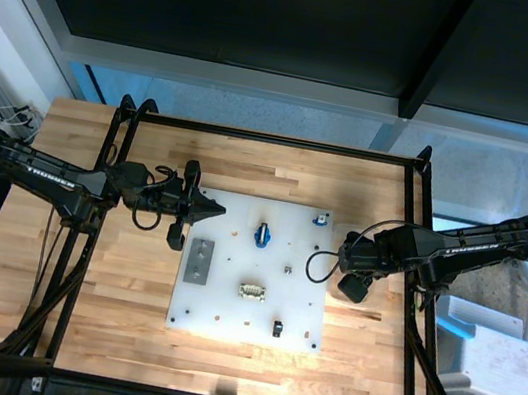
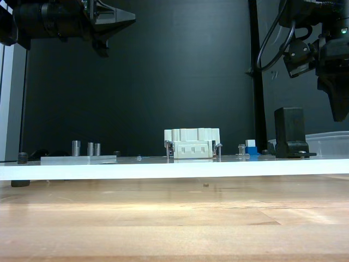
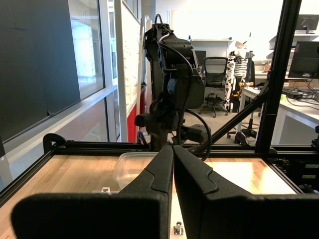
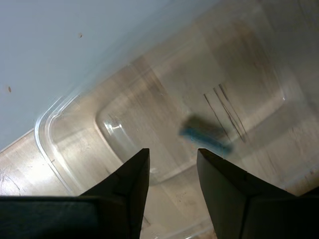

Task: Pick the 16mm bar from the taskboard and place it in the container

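Beside the taskboard's right edge our right gripper gapes over the container; we fear the blurred 16mm bar bouncing out off its hard floor; left gripper, closed, hovers over the board's left edge.

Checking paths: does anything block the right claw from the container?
Nothing visible: the right claw hangs open above the container, a blurred dark piece inside it. Left claw, shut, hovers over the taskboard's far-left corner.

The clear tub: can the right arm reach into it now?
Probably yes: the right gripper hangs open right above the container, nothing between. The left gripper, shut, is raised over the left of the taskboard.
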Robot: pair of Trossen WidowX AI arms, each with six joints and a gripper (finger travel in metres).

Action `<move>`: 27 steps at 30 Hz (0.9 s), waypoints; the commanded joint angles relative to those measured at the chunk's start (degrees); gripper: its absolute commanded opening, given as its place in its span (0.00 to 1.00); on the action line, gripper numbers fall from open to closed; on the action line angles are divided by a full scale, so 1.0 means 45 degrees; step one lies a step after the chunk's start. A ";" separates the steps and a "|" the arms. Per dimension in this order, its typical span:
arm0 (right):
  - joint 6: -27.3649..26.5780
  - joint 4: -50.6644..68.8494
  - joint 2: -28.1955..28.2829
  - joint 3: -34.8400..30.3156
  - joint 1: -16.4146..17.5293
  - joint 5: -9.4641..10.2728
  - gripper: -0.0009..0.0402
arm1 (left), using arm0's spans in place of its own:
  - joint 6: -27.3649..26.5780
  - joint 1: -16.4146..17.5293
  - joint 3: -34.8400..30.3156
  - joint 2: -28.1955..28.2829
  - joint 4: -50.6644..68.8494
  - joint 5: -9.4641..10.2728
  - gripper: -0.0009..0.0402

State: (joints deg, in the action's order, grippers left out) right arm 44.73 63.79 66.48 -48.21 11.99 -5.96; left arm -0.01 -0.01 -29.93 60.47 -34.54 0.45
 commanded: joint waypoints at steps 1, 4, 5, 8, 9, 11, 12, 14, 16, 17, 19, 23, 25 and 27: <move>0.0000 0.0000 0.0010 -0.0005 0.0005 0.0005 0.39 | 0.0000 0.0005 -0.0005 0.0005 0.0000 0.0000 0.02; -0.0010 0.0000 0.0010 -0.0005 0.0010 0.0005 0.42 | 0.0000 0.0005 -0.0005 0.0005 0.0000 0.0000 0.02; -0.0010 0.0000 0.0010 -0.0005 0.0005 0.0005 0.42 | 0.0000 0.0005 -0.0005 0.0005 0.0000 0.0000 0.02; -0.0010 0.0000 0.0010 -0.0005 0.0005 0.0000 0.44 | 0.0000 0.0000 -0.0005 0.0005 0.0000 0.0000 0.02; -0.0019 0.0000 0.0010 -0.0005 0.0005 0.0000 0.44 | 0.0000 0.0005 -0.0005 0.0005 0.0000 0.0000 0.02; -0.0015 -0.0005 0.0010 -0.0005 0.0005 0.0000 0.45 | 0.0000 0.0000 -0.0005 0.0005 0.0000 0.0000 0.02; -0.0019 -0.0010 0.0010 -0.0005 0.0010 0.0000 0.45 | 0.0000 0.0000 -0.0005 0.0005 0.0000 0.0000 0.02; -0.0029 -0.0015 0.0010 -0.0005 0.0005 0.0000 0.44 | 0.0000 0.0005 -0.0005 0.0005 0.0000 0.0000 0.02; -0.0034 -0.0044 0.0010 -0.0005 0.0005 0.0000 0.44 | 0.0000 0.0000 -0.0005 0.0005 0.0000 0.0000 0.02; -0.0034 -0.0063 0.0010 -0.0005 0.0005 -0.0005 0.44 | 0.0000 0.0000 -0.0005 0.0005 0.0000 0.0000 0.02; -0.0034 -0.0092 0.0010 -0.0005 0.0005 -0.0005 0.44 | 0.0000 0.0000 -0.0005 0.0005 0.0000 0.0000 0.02; -0.0034 -0.0121 0.0010 -0.0005 0.0005 -0.0005 0.44 | 0.0000 0.0000 -0.0005 0.0005 0.0000 0.0000 0.02; -0.0034 -0.0160 0.0010 -0.0005 0.0005 -0.0005 0.44 | 0.0000 0.0005 -0.0005 0.0005 0.0000 0.0000 0.02; -0.0034 -0.0253 0.0010 -0.0005 0.0005 -0.0005 0.44 | 0.0000 0.0000 -0.0005 0.0005 0.0000 0.0000 0.02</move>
State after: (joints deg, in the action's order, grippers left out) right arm 44.62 62.96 66.50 -48.21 11.99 -5.96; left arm -0.01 -0.01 -29.95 60.47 -34.54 0.47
